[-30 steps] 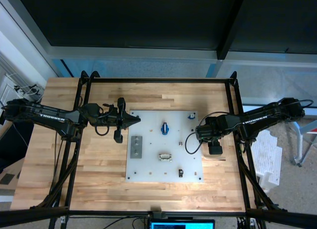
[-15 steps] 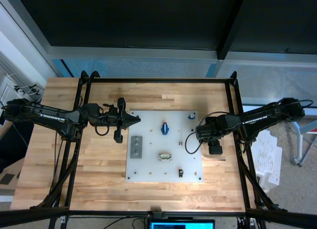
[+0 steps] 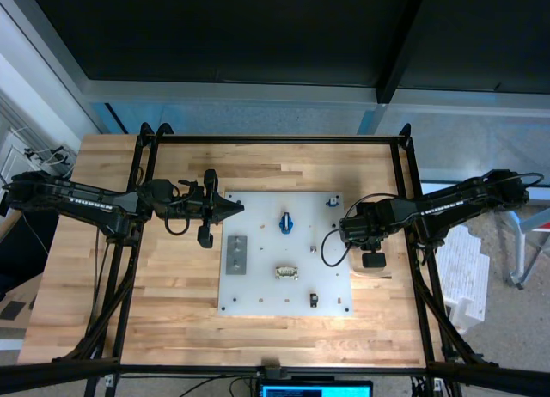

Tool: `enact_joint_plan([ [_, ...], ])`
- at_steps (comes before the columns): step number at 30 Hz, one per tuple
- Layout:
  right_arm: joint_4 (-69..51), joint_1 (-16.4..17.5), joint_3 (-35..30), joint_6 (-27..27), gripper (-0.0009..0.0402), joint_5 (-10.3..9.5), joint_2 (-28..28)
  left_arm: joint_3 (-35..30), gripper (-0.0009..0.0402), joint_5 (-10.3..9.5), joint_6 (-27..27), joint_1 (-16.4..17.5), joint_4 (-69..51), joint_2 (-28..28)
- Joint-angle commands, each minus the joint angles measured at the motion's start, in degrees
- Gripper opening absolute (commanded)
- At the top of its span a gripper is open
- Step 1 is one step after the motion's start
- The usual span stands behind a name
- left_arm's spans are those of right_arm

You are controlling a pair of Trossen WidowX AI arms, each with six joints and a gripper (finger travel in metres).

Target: Pick the 16mm bar and install on taskboard

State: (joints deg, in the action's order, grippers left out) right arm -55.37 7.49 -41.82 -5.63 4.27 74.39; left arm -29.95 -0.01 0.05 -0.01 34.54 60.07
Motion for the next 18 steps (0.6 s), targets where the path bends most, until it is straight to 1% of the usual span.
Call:
enact_joint_plan([
  [1,0.0,0.0,0.0,0.0,0.0044,0.07,0.0,0.0,0.0000,0.00,0.0,0.0,0.0,0.0],
  [10,-1.4,0.0,-1.0,-0.1,0.0018,0.15,-0.2,0.0,0.0000,0.00,0.0,0.0,0.0,0.0],
  [14,-3.5,0.0,-3.0,-0.6,0.0010,0.11,-1.0,0.0,0.0000,0.00,0.0,0.0,0.0,0.0],
  [18,-7.9,0.0,-6.4,-0.6,0.0004,0.09,-1.7,0.0,0.0000,0.00,0.0,0.0,0.0,0.0],
])
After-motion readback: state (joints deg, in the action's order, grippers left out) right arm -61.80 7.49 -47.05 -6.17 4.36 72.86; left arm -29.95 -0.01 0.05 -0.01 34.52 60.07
